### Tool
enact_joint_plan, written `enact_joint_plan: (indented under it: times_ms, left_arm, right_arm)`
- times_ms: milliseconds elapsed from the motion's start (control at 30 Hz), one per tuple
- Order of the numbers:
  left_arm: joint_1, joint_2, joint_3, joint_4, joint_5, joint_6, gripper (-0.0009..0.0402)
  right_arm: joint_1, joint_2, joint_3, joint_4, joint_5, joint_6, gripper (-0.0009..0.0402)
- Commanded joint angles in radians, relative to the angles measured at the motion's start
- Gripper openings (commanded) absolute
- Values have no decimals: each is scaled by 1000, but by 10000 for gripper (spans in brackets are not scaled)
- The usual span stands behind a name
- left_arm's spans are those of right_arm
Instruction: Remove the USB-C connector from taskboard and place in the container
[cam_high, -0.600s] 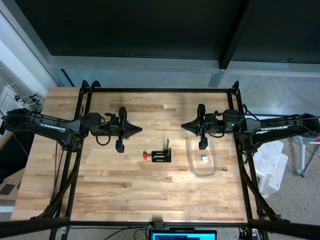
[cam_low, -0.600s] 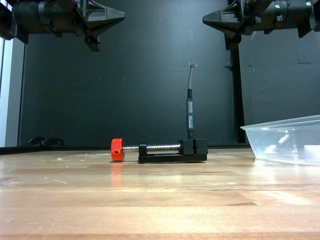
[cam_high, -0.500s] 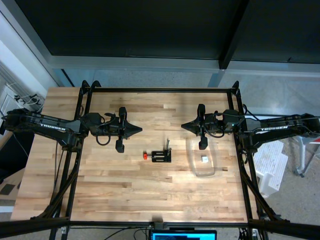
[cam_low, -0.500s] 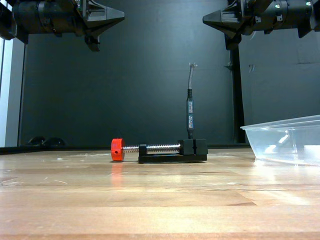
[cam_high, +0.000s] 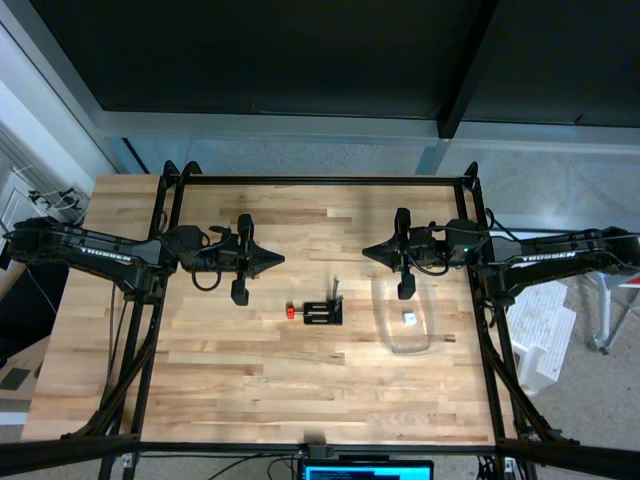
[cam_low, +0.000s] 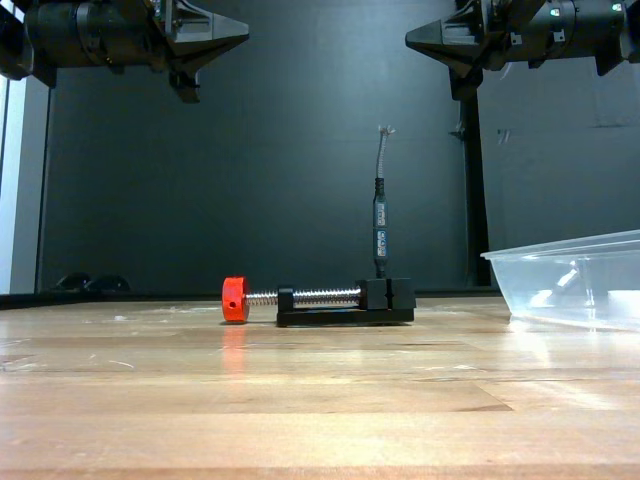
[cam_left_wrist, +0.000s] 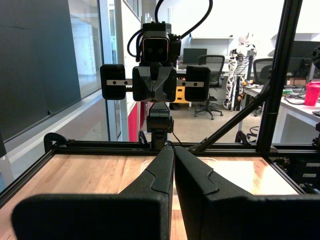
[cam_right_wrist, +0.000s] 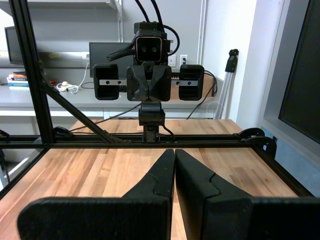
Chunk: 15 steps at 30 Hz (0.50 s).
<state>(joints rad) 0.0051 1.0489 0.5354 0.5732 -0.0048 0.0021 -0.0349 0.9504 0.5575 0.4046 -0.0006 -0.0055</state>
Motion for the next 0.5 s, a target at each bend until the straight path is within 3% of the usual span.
enact_joint_plan:
  times_ms: [33, 267, 500]
  left_arm:
    - [0, 0, 0, 0, 0, 0, 0]
    - [0, 0, 0, 0, 0, 0, 0]
    - [0, 0, 0, 0, 0, 0, 0]
  right_arm:
    - [0, 0, 0, 0, 0, 0, 0]
    - [3, -3, 13, -40, -27, 80, 0]
    - [17, 3, 108, -336, -27, 73, 0]
